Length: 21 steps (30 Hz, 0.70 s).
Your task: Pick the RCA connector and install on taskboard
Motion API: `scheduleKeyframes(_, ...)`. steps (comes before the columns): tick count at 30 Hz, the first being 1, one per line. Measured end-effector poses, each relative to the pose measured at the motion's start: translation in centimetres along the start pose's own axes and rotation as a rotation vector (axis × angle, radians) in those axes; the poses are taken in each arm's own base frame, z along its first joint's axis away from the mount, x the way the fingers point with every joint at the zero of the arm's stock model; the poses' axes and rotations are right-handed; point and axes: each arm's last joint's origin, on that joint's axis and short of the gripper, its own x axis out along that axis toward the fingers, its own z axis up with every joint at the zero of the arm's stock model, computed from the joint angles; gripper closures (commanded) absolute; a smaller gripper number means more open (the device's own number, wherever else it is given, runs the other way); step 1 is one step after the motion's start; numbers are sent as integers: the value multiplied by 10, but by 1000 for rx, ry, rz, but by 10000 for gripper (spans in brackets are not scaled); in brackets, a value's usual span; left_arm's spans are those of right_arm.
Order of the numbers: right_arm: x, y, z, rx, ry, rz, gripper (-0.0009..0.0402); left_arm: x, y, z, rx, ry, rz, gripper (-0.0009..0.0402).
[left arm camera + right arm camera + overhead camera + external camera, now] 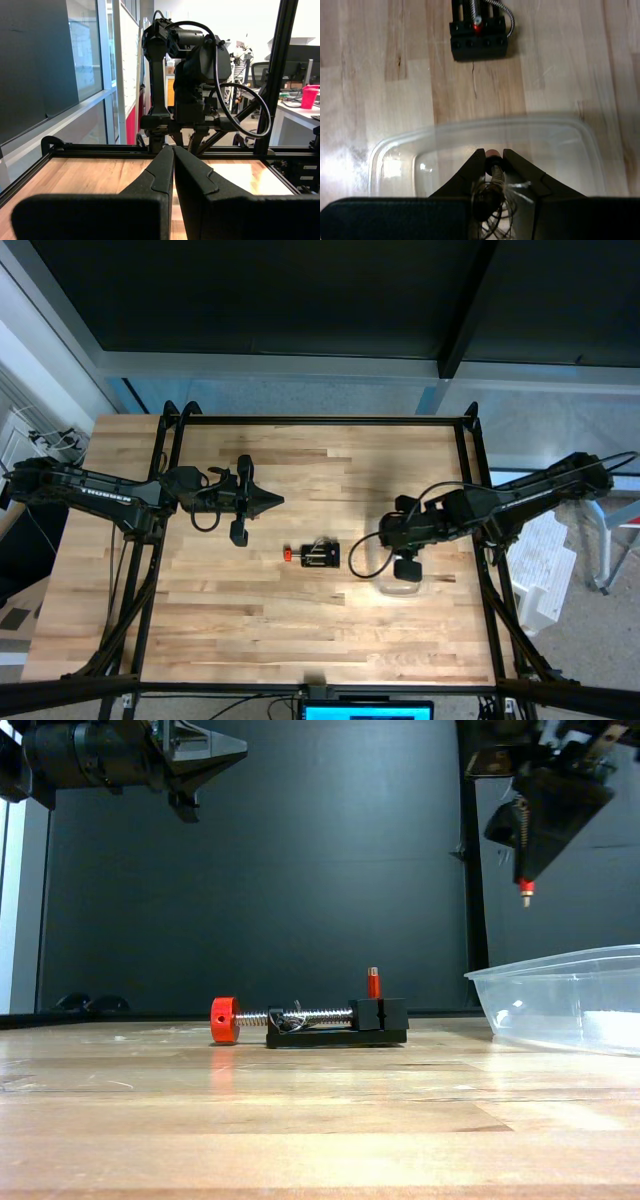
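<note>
The right end effector point(528, 860) grips the RCA connector point(525, 890) above the clear tray point(560, 1005). It's not on the taskboard point(335, 1020) yet. The left end effector point(173, 150) hangs high, pinched together.

Lighting in the high view is even and comes from overhead. The table point(250, 630) reads bright against a dark backdrop. Diffuse shadows lie on the wood near the left tool point(272, 501), over the table's left half, and the right tool point(405, 566), above the clear tray point(398, 590).

In the low view I note both tools as near-black silhouettes high up. The near wood is soft and carries a sheen.

In the left wrist view, daylit windows behind leave the closed fingers dark and unfocused.

In the right wrist view I record glare washing out the wood beside the tray. The RCA connector point(493, 167) pinched in that tool is blurred, while the taskboard point(479, 42) reads clearly.
</note>
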Motion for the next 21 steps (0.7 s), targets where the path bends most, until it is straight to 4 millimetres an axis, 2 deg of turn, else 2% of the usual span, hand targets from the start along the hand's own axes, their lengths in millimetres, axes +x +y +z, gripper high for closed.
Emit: scheduleKeyframes(21,39,10,69,-41,32,-26,393,0,0,0,0,0,0,393)
